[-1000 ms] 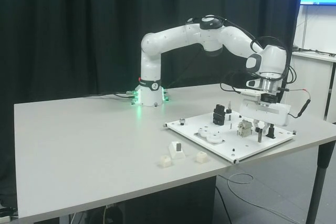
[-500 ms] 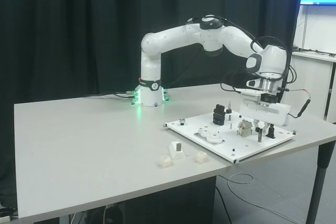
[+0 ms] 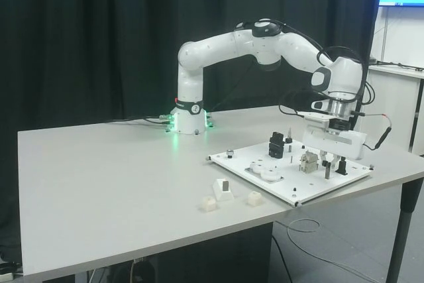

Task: Insert square peg 3.

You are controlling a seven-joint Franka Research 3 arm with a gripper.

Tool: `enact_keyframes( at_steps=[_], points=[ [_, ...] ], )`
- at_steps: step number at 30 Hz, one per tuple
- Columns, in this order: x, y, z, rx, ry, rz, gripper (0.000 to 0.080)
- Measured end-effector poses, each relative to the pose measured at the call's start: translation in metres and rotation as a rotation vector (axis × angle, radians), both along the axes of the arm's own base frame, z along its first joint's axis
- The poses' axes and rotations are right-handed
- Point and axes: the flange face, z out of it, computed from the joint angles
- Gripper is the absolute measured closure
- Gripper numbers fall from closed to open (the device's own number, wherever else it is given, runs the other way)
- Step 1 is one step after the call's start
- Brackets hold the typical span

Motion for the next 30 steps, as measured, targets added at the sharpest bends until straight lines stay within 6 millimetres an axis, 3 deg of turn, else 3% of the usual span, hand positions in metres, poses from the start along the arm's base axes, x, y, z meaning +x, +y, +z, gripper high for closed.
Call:
enact_keyframes(
  at_steps=[23, 24, 30],
  points=[
    [0.0028, -0.0019, -0.0038, 0.003, 0.015, 0.035, 0.0692],
    [0.0031, -0.0019, -0.0031, 0.002, 0.014, 0.036, 0.053],
    [0.0046, -0.0021, 0.0029, 0.004, 0.006, 0.036, 0.053]
  ],
)
